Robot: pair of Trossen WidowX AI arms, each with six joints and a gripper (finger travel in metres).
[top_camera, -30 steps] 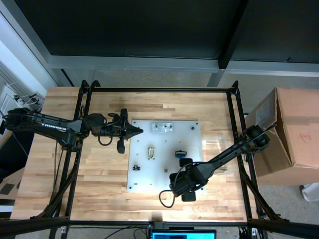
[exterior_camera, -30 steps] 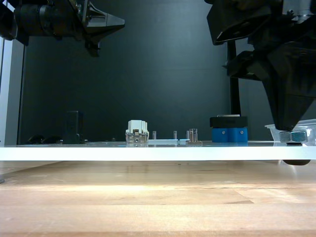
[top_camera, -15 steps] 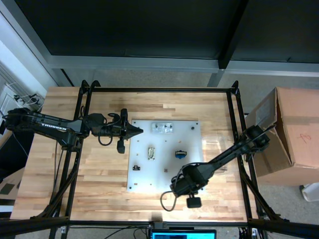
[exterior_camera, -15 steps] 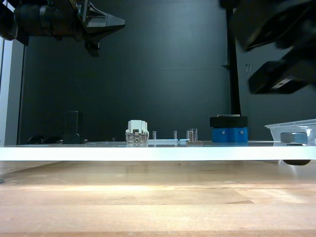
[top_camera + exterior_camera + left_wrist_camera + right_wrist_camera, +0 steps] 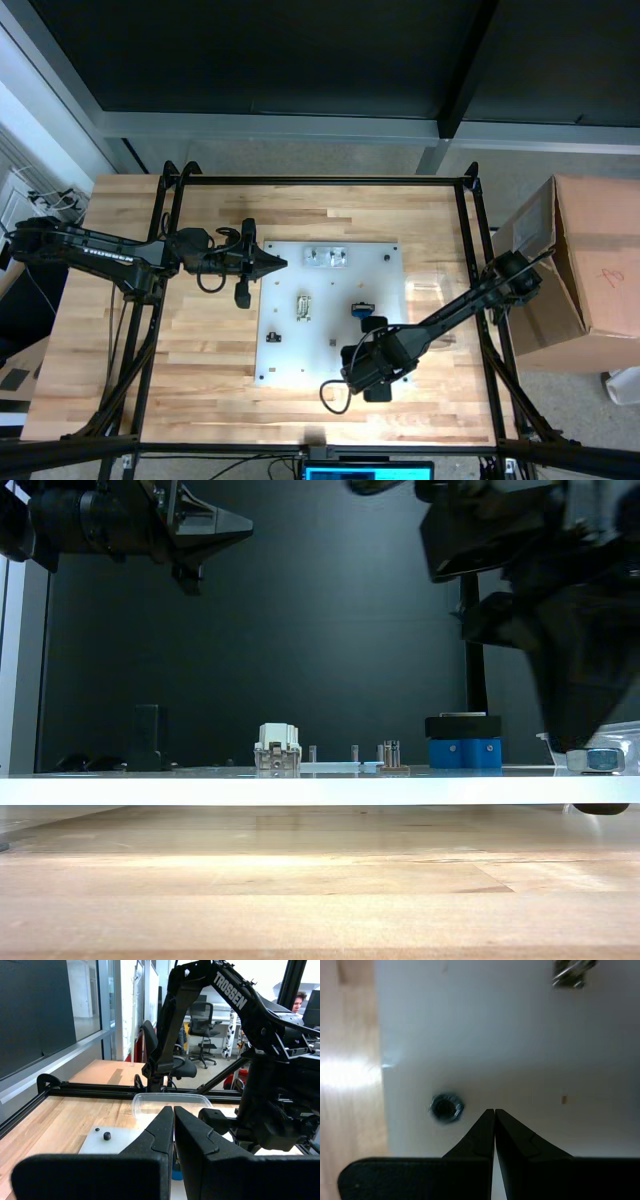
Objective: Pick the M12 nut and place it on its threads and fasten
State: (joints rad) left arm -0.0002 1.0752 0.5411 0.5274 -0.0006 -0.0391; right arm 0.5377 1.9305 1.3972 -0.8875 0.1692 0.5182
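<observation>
Right gripper (image 5: 494,1110), fingers pinched together on nothing, points down just beside the small silver hexagonal nut (image 5: 446,1107), dark-centred, seated free on its stud near the edge of the white board (image 5: 520,1035). Left gripper (image 5: 173,1109), clenched empty, hangs over the board's left edge.

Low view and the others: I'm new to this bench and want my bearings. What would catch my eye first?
The small silver nut sits on its stud at the near right edge of the white board, with nothing gripping it. The right pincer hangs shut just beside it, low over the board. The left pincer, also shut, hovers high over the board's far left part.
</observation>
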